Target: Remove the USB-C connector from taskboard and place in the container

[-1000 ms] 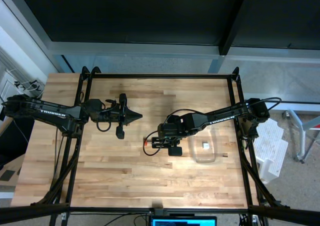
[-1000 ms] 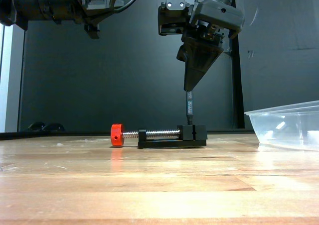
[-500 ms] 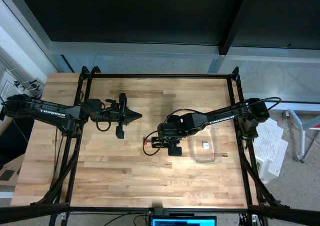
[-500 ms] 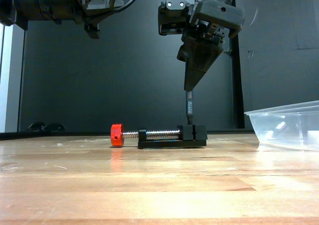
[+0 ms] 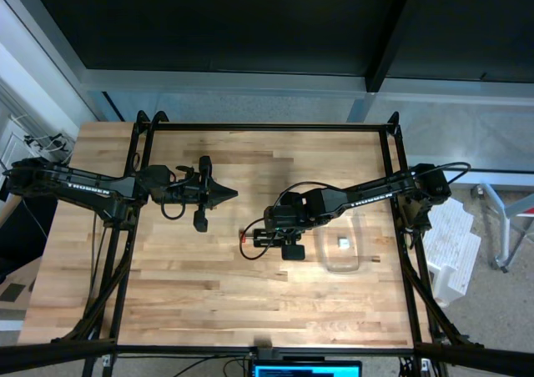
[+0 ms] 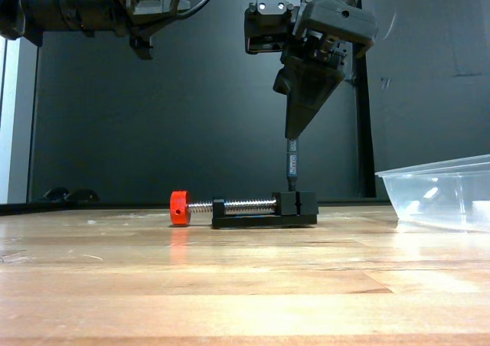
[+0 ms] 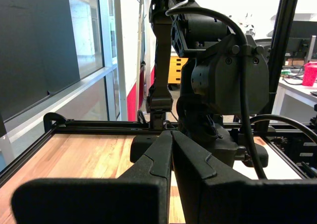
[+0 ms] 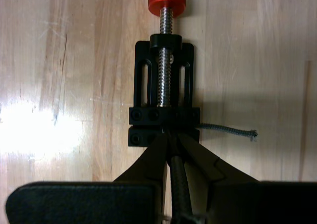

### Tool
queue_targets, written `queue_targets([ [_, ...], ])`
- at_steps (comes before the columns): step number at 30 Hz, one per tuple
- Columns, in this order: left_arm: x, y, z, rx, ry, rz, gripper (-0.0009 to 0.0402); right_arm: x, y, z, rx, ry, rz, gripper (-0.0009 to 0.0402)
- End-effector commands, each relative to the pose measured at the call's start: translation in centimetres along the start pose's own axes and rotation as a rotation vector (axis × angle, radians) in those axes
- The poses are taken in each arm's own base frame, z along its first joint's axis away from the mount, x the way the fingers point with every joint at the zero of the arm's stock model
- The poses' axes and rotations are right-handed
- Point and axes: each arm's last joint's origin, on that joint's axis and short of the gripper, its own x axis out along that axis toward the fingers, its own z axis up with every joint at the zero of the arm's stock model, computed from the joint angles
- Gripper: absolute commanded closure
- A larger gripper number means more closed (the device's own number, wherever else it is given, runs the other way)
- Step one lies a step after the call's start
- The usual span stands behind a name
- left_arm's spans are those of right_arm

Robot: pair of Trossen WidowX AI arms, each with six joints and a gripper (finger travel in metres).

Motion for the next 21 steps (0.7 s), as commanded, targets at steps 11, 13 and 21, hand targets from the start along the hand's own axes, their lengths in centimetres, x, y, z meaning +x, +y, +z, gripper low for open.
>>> queue_targets([
  [11,0.0,0.0,0.0,0.0,-0.001,0.0,0.0393,-2.1,-0.1,0.4,-0.004,-0.043,-0.004,0.0393],
  [13,0.0,0.0,0.0,0.0,-0.001,0.0,0.0393,-2.1,-0.1,0.4,-0.004,-0.044,-0.003,0.0393],
  [21,0.0,0.0,0.0,0.0,0.0,0.0,0.0393,-2.2,-0.1,0.4,-0.006,-0.044,-0.002,0.0393],
])
